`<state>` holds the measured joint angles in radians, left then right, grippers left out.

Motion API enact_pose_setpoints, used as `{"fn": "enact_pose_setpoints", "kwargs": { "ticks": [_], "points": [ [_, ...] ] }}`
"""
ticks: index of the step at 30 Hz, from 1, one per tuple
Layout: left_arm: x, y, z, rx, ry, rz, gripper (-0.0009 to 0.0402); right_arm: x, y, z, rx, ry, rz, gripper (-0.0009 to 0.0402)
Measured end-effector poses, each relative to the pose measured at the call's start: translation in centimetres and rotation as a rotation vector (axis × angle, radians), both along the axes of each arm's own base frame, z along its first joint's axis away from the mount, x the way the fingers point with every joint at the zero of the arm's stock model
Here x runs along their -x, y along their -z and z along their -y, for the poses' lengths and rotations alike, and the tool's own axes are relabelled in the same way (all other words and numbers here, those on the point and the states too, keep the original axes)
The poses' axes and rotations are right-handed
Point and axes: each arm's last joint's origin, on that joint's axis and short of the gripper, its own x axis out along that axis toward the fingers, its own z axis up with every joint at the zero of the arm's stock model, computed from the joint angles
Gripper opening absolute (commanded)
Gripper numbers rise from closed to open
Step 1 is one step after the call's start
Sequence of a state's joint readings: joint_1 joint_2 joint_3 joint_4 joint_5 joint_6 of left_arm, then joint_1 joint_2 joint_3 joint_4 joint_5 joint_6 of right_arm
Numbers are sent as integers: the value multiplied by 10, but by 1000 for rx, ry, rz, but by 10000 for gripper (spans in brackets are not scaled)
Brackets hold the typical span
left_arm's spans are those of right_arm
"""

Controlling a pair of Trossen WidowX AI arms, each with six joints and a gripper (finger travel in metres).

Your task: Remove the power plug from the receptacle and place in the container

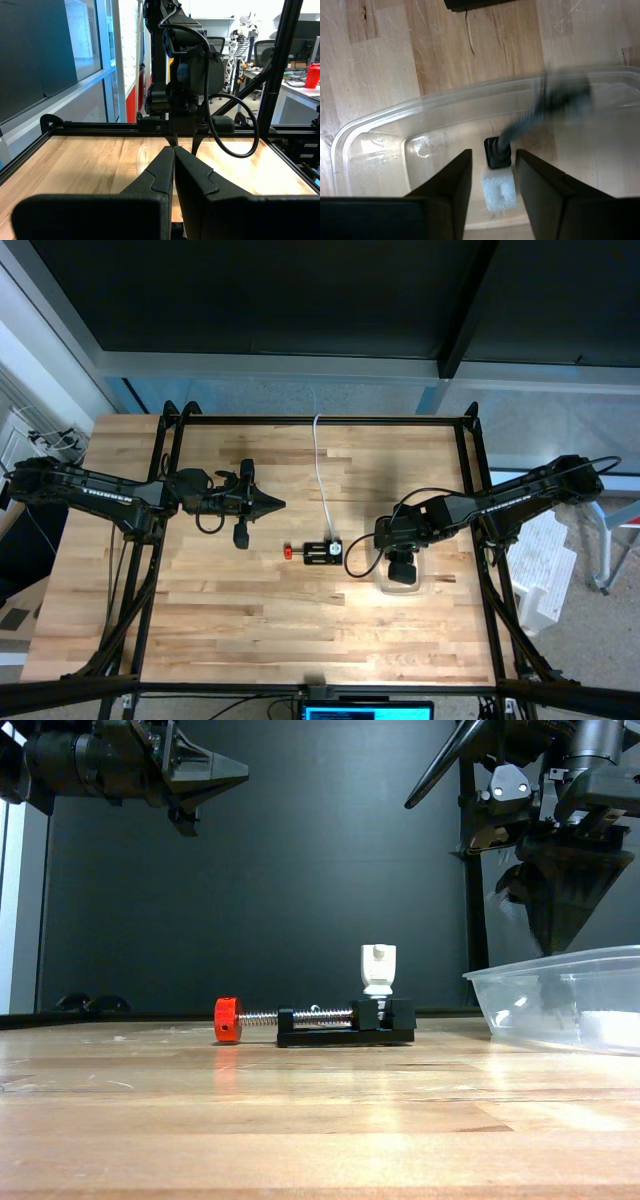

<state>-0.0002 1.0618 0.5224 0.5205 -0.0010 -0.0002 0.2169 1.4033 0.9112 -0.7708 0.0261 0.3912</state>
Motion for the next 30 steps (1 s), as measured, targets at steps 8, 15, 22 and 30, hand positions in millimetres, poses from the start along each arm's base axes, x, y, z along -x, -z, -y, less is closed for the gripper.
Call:
{"fn": "enact_pose_setpoints", "kwargs": {
  "ticks": [8, 15, 22, 30],
  "points": [
    [0, 0, 0, 0, 0, 1, 0, 2, -6, 1, -11, 20, 21, 202],
    [0, 0, 0, 0, 0, 0, 0, 2, -9, 1, -14, 21, 34, 200],
    [0, 0, 0, 0, 0, 1, 0, 3, -31, 3, -9, -17, 211, 140],
    [0, 0, 0, 0, 0, 0, 0, 1, -61, 27, 64, -21, 467, 30]
  ]
}}
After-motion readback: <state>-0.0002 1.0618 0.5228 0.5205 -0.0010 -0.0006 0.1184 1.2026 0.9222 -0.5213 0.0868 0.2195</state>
